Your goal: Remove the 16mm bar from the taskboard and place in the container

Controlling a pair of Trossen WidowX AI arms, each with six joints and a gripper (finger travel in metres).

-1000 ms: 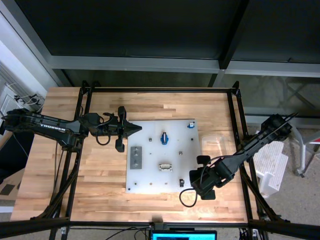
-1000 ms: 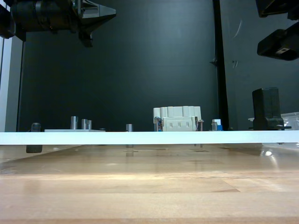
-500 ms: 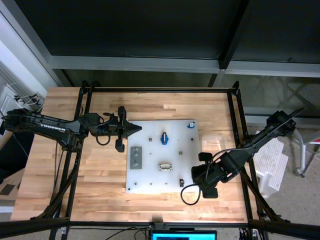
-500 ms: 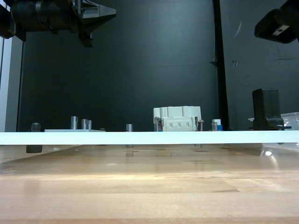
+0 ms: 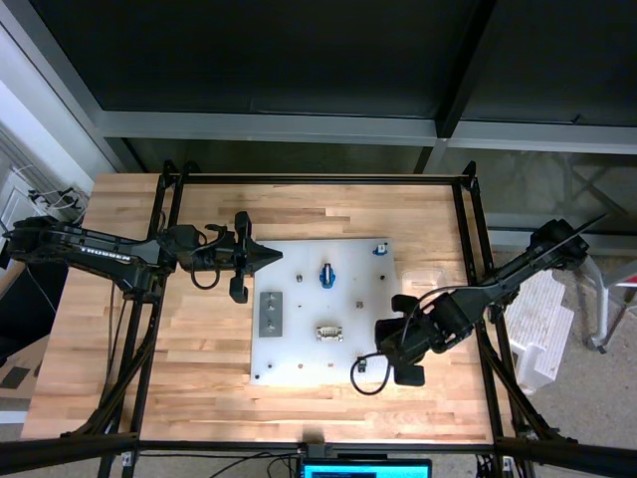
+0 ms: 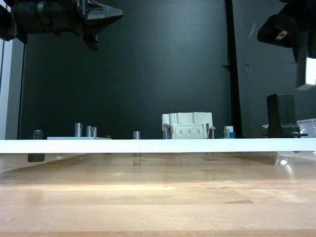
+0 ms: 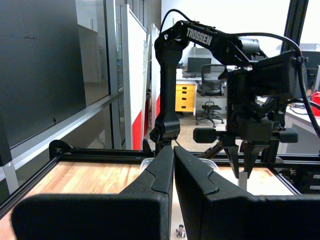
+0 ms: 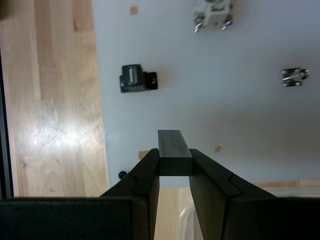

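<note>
**Bar clamped in the right gripper, above the board's right side**

The 16mm bar is a short, dark, square-edged piece with flat matte faces. It sits pinched between the two black fingers of the right gripper, one squared end sticking out past the tips. In the right wrist view the bar hangs over bare, smooth white surface of the taskboard and touches nothing else.

From above, the right gripper hovers over the board's right edge, toward the near side. The container, clear plastic with rounded corners, lies just beside that same edge, farther back on the wooden table.

The black clip-like part stands upright on the board close to the gripper, near the board's near-right corner. The silver connector sits toward the board's middle, the blue knob behind it and the grey block to the left.

The left gripper hangs at the board's far-left corner, well apart from the bar, its fingers pressed together on nothing. The low view shows it raised high above the board.
</note>
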